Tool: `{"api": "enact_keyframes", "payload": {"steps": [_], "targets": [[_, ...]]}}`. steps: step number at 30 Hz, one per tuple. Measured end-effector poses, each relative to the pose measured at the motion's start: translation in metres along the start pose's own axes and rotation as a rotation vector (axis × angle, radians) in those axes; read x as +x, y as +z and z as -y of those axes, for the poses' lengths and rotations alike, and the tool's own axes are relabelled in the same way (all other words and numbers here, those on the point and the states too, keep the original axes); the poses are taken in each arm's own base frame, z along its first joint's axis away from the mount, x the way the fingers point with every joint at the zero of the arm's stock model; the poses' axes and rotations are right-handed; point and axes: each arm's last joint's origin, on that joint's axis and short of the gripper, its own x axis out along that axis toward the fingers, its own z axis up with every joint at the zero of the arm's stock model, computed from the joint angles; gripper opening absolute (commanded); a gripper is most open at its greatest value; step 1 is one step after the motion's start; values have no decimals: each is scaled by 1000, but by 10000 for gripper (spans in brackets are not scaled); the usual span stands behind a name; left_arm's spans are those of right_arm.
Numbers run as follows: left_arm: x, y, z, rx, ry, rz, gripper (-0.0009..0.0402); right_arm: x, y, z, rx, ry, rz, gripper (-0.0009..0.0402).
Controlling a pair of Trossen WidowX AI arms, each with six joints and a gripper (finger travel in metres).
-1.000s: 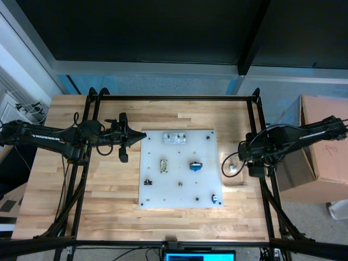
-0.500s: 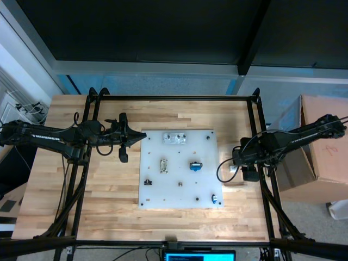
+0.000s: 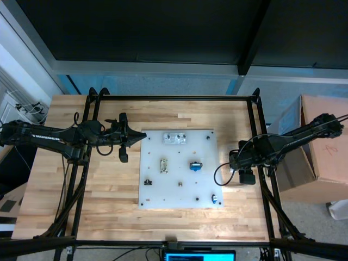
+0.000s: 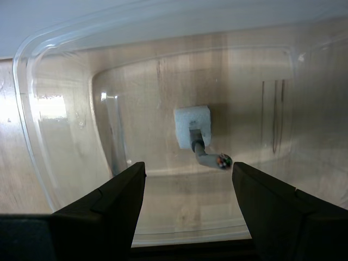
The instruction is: Pick the RJ45 connector and install on the taskboard
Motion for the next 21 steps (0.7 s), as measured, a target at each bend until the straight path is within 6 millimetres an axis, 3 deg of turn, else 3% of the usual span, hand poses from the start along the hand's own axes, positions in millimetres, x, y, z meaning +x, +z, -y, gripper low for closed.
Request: {"api": "enact_keyframes", "payload": {"steps": [9,21], "targets": [[0,0,0,0,0,0,0,7,7,-6,-6,-1,-7,215],[0,-1,0,1,0,-10,0,19,20,-14,-11,4,3,133]]}}
